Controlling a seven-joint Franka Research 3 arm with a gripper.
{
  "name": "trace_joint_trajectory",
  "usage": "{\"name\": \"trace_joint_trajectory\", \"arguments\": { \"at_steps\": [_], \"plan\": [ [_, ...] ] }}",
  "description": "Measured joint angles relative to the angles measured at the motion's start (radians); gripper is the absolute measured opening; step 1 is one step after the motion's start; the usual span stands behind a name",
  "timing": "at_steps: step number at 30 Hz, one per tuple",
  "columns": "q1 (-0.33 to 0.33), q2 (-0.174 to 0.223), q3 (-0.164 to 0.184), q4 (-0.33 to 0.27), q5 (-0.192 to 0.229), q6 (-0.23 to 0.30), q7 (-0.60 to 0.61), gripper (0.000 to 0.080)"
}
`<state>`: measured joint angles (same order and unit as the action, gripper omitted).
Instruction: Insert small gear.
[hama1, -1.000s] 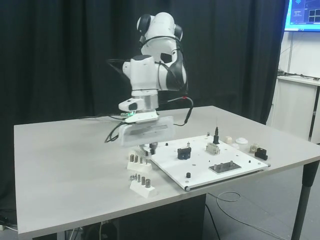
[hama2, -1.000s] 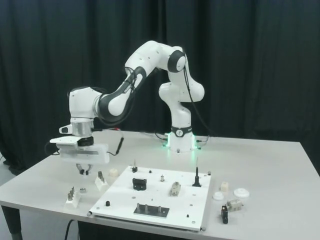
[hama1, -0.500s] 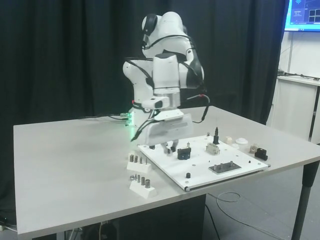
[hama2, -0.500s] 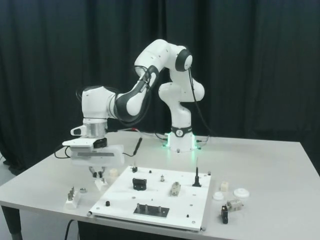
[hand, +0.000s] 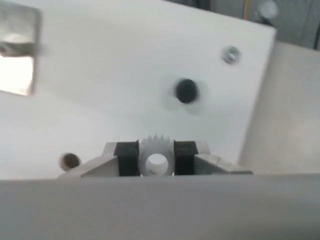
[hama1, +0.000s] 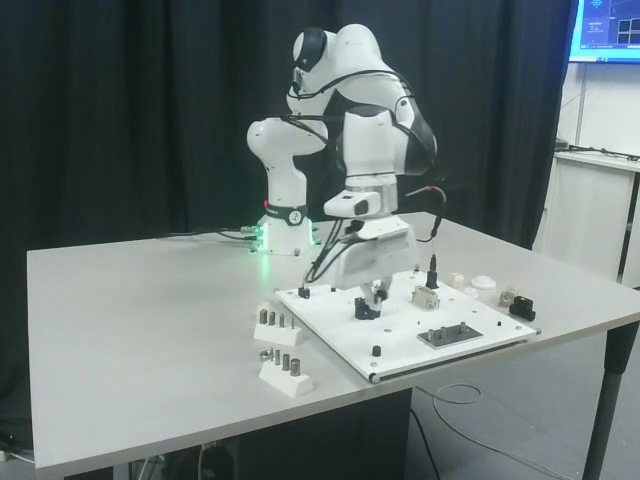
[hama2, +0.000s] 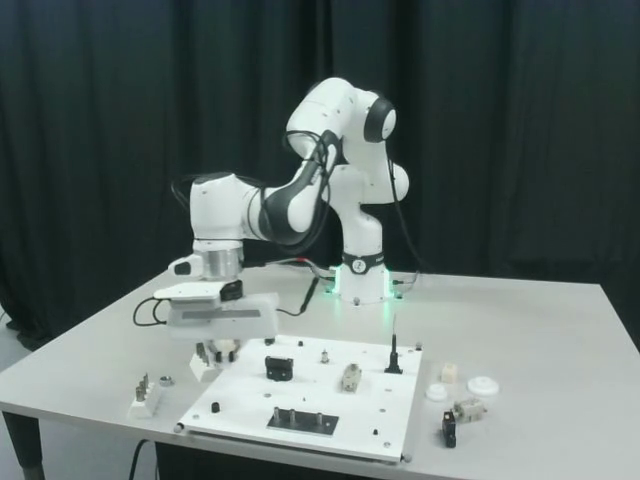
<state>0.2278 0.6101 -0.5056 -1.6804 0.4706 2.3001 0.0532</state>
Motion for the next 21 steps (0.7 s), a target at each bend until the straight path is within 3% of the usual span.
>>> {"name": "trace_joint_trajectory", "arguments": {
  "at_steps": [21],
  "plan": [
    [0.09,0.0,0.002,0.03,0.0,-0.014,0.166,0.0143]
  ]
}}
